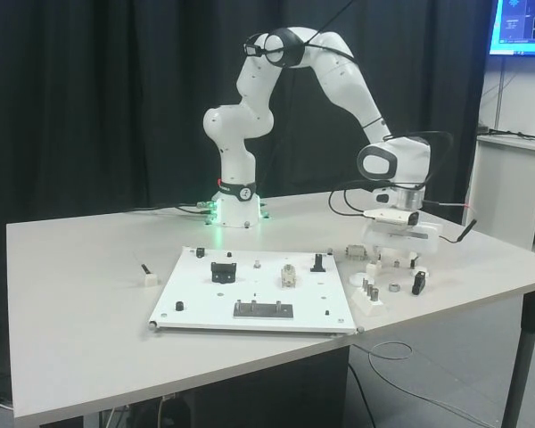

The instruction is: Pick BNC.

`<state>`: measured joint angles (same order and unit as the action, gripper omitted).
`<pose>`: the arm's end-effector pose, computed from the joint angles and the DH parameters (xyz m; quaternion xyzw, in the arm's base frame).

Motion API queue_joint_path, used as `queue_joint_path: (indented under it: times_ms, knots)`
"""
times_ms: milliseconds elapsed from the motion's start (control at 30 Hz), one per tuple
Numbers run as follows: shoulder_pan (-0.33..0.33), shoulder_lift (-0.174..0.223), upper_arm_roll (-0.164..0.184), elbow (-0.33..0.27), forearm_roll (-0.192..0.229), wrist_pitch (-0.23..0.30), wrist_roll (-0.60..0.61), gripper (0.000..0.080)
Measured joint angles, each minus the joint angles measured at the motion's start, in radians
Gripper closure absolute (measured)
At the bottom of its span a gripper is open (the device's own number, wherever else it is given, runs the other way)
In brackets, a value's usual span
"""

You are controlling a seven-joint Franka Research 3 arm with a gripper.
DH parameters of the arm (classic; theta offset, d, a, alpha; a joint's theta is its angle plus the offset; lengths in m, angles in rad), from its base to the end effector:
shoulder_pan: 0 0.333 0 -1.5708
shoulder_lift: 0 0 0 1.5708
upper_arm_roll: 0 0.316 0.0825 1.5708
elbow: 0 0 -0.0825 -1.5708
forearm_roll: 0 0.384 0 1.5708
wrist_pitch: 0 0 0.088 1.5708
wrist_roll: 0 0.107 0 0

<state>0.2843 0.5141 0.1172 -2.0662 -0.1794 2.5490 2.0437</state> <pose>0.5389 0.2314 0.1787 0.7293 -0.6837 0.0149 0.0183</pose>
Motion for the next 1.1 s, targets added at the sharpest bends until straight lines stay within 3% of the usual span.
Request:
queue_joint_path:
  times_ms: [200, 233, 400, 433, 733, 767, 1100]
  knots:
    - [0.0, 0.004, -0.002, -0.002, -0.006, 0.011, -0.002, 0.0003]
    - [0.0, 0.005, -0.002, -0.003, -0.006, 0.012, -0.003, 0.0122]
    - [0.0, 0.007, -0.003, -0.004, -0.006, 0.013, -0.009, 0.0122]
    - [0.0, 0.007, -0.003, -0.004, -0.006, 0.013, -0.011, 0.0302]
    - [0.002, 0.009, -0.003, -0.004, -0.006, 0.015, -0.016, 0.0302]
    - [0.002, 0.008, -0.003, -0.004, -0.006, 0.016, -0.016, 0.0654]
    - [0.004, 0.005, -0.004, 0.004, -0.011, 0.022, -0.046, 0.0676]
